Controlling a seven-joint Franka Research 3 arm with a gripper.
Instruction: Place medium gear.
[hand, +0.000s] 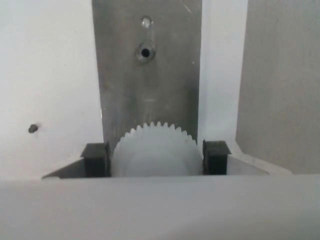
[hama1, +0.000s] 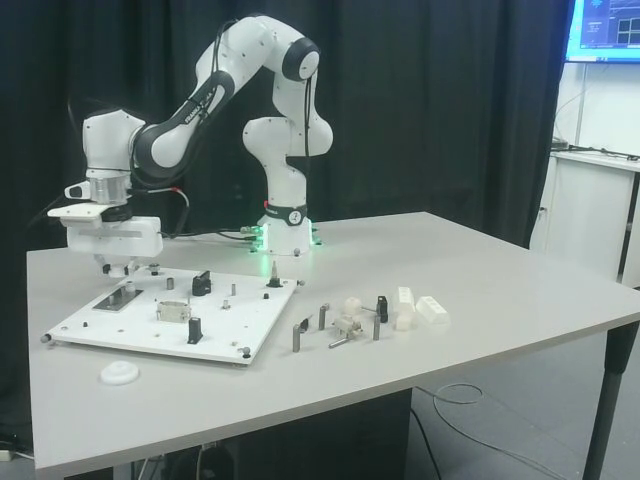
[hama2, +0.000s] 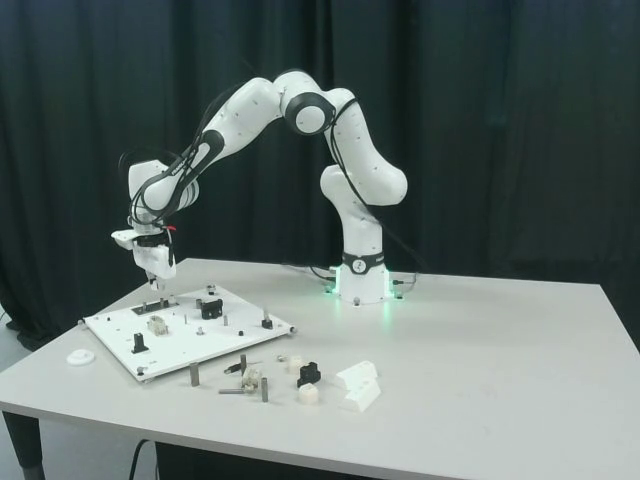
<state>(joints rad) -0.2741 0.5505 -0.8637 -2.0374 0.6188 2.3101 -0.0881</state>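
White medium gear (hand: 156, 151) sits clamped between the black jaws' fingertips (hand: 96, 159)

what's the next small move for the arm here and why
Probably a slow descent straight down toward the grey metal plate. The claw is shut on the medium gear, and the room views show it hanging above the white board, not yet at the plate's surface.

No legible txt, labels or nos. on anything; monitor (hama1: 606, 28) content unreadable.
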